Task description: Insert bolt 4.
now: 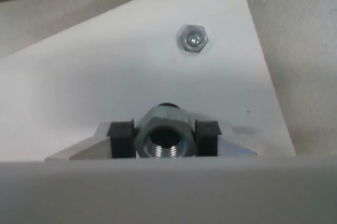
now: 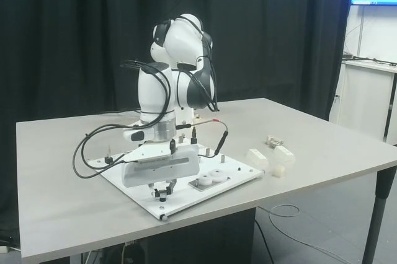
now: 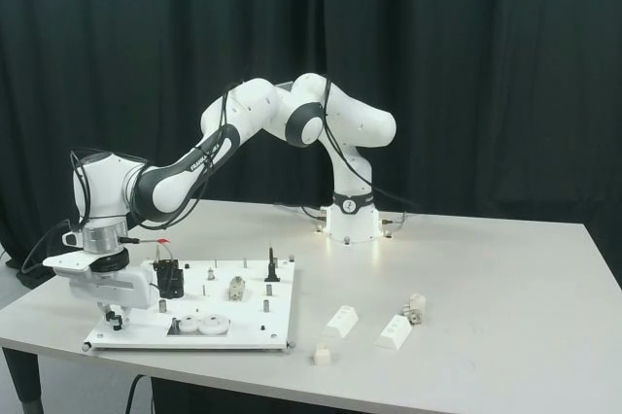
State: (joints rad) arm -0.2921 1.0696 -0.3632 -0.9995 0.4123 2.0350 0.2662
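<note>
White board (image 1: 105,71) — end effector (image 1: 164,139) gripping bolt (image 1: 164,141)

arm (image 3: 292,118): white rounded shells, black joint bands
cables (image 2: 99,146): black loops by the wrist
tool (image 1: 164,141): black finger pads

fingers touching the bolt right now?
Touching. The wrist view shows the black fingers pressed against both sides of the bolt, with no gap, above the white board.
</note>
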